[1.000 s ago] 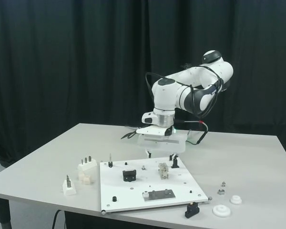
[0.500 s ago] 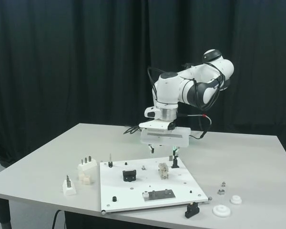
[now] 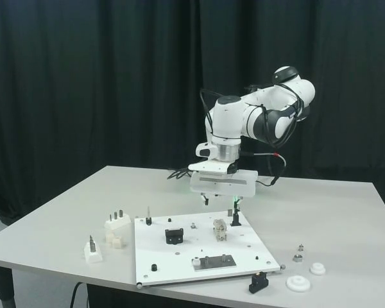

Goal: Pick BNC.

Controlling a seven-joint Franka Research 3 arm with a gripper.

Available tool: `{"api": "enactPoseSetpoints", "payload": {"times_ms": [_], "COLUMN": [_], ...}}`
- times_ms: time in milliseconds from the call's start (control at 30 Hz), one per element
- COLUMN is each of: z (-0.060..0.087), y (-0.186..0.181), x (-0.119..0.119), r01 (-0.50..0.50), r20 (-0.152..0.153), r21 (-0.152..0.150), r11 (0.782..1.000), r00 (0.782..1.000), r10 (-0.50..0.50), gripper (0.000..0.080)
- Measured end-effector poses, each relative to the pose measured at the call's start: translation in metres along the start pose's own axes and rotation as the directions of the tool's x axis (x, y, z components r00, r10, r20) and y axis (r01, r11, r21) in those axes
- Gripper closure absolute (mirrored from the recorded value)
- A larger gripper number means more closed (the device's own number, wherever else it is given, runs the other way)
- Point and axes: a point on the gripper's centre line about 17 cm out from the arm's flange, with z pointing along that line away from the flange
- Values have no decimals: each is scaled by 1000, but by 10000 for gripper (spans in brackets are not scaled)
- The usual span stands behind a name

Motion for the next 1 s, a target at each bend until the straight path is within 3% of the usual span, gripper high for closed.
{"api": "enactPoseSetpoints", "payload": {"times_ms": [267, 500, 1000], "z": [-3, -11, -27], "y": [-5, -22, -96], "x": [1, 3, 9], "r01": [-5, -24, -91], "r20": [-1, 5, 31], "r21": [3, 23, 82], "r11": [1000, 999, 992], "r00": [1000, 1000, 996], "r10": [5, 24, 89], "gripper": [3, 3, 3]}}
